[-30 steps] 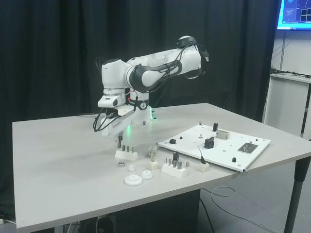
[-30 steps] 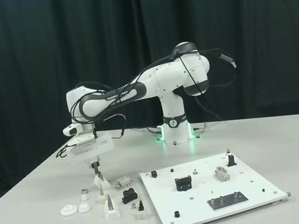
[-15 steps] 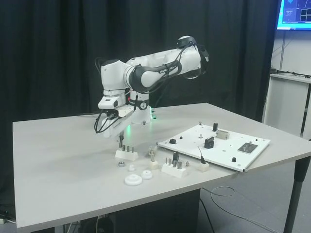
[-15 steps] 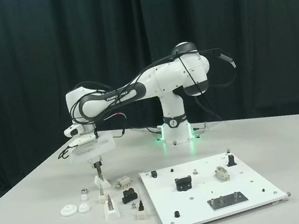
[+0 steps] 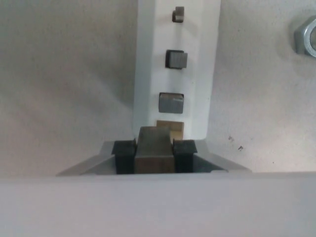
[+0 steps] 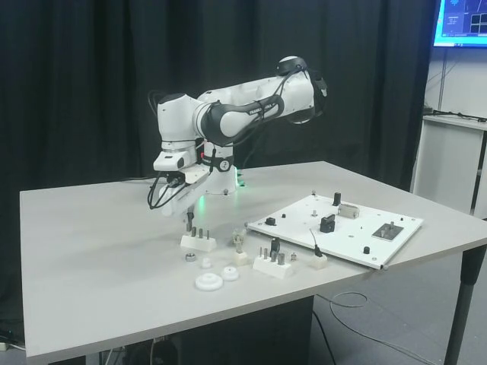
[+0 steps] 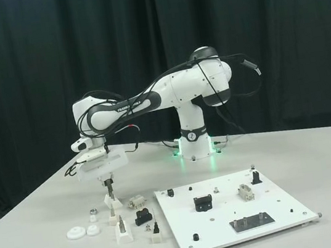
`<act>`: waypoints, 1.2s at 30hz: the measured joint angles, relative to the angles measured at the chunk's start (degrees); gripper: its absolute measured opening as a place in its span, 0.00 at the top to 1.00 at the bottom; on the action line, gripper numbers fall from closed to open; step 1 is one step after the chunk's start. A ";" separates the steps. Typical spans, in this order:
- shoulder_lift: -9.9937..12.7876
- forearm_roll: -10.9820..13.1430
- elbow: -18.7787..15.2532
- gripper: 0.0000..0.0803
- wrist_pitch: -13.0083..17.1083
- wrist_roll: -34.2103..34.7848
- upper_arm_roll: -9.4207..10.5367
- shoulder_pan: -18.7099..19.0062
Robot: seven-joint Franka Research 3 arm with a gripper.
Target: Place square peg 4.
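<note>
Peg (image 5: 154, 155) sits clamped between the two black fingers (image 5: 124, 154) of the gripper (image 5: 154, 157), its end poking past the pads, directly over the near end of a white holder (image 5: 197, 74). Beneath its tip an open square socket (image 5: 174, 127) shows in the holder. Three more pegs (image 5: 171, 102) stand in a row along the holder beyond that socket. A grey nut (image 5: 307, 37) lies on the grey table (image 5: 64, 89) off to one side of the holder, clear of the fingers.

First room view: the white arm (image 6: 243, 110) reaches from its base down to the gripper (image 6: 187, 219), which hangs just above the end of the holder (image 6: 197, 242) with the peg (image 6: 187, 220) pinched upright in it, apart from the block. Near the holder lie the nut (image 6: 189, 258), two white gears (image 6: 208, 282), a second white block (image 6: 274, 266) with upright parts, and farther along a white board (image 6: 335, 228) carrying black and grey fittings.

Second room view: the gripper (image 7: 108, 184) holds the peg (image 7: 108, 187) just over the holder (image 7: 112, 202). The gears (image 7: 77, 232) and nut (image 7: 93, 211) lie beside it, further small white blocks (image 7: 123, 235) stand nearer the table edge, and the board (image 7: 242, 218) is well apart. A green light (image 7: 178, 154) glows at the arm's base.
</note>
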 joint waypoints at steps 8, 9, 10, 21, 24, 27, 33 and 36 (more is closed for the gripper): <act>0.00 0.01 0.00 0.81 -0.03 0.09 0.00 -0.19; 0.00 0.02 0.00 0.81 -0.03 0.11 0.00 -0.22; 0.00 0.03 0.00 0.81 -0.03 0.12 0.00 -0.24; 0.00 0.30 0.00 0.81 -0.03 1.08 0.17 -0.48; 0.00 0.51 0.00 0.81 -0.03 1.43 0.28 -0.53; 0.00 0.75 0.00 0.81 -0.03 1.67 0.42 -0.59; 0.00 1.34 0.00 0.81 0.07 2.06 0.65 -0.75; 0.00 1.68 0.00 0.81 0.16 2.11 0.74 -0.84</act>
